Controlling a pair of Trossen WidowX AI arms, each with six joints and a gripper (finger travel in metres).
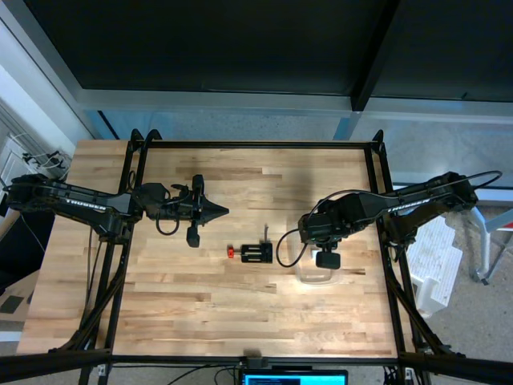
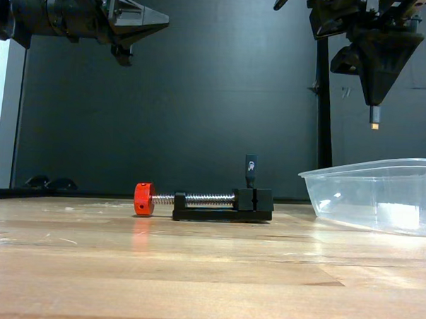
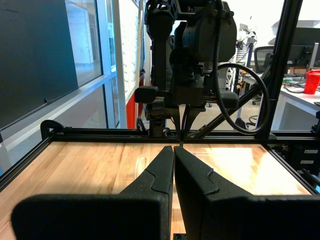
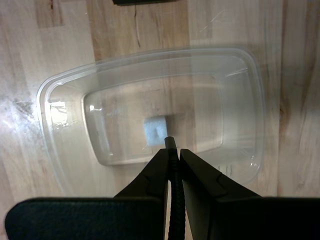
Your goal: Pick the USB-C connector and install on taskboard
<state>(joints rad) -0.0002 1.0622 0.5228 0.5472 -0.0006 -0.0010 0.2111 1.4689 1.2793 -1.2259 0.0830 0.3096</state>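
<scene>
The right tool (image 4: 173, 155) grips the USB-C connector (image 4: 170, 142) high over the clear tray (image 4: 150, 54). Next, carry it to the taskboard (image 2: 221, 206) and push it in. The left tool (image 3: 174, 150) hangs up on the left, pinched together

White lettering, seemingly "TROSSEN", along the left arm (image 1: 80, 205) and the right arm (image 1: 410, 204)

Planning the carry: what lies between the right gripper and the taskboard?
Low view: toward the taskboard, only air and the clear tray's rim. Right gripper, shut on the USB-C connector, hangs over it; left gripper sits high, shut.
</scene>
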